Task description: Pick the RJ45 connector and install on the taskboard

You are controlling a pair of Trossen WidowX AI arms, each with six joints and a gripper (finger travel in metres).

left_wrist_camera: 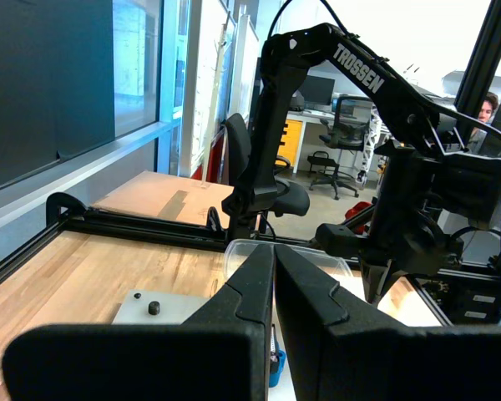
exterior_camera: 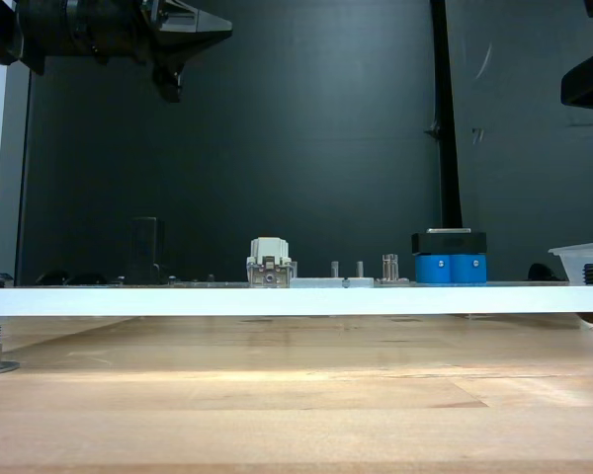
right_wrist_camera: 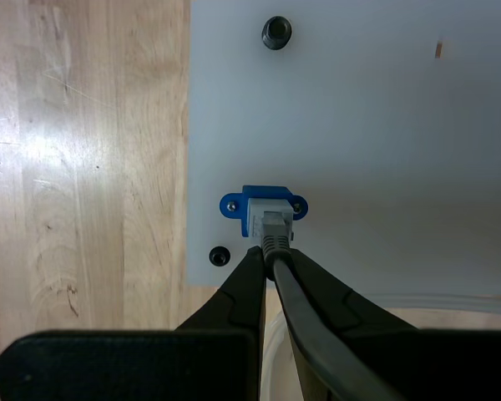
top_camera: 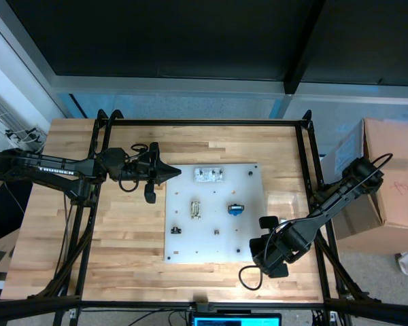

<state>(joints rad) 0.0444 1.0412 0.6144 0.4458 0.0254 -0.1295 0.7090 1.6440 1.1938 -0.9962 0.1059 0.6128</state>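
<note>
In right gripper (right_wrist_camera: 268,253) — connector (right_wrist_camera: 271,223); left (left_wrist_camera: 274,251) aloft

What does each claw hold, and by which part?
Right claw, by the board's near right corner, grips the RJ45 connector at its cable end. Left claw, over the board's left edge, holds nothing.

Printed in white capitals along the black left arm (top_camera: 54,171), as seen from above: "TROSSEN". Printed again in white capitals, "TROSSEN", down the sloping upper link of the black right arm (left_wrist_camera: 363,68), as seen from the left wrist camera. Scrawled in red on the side of the cardboard box (top_camera: 394,183) to the right of the table: a loose mark, not legible. Lit up on the screen (top_camera: 236,319) at the table's near edge: content too small to read.
</note>
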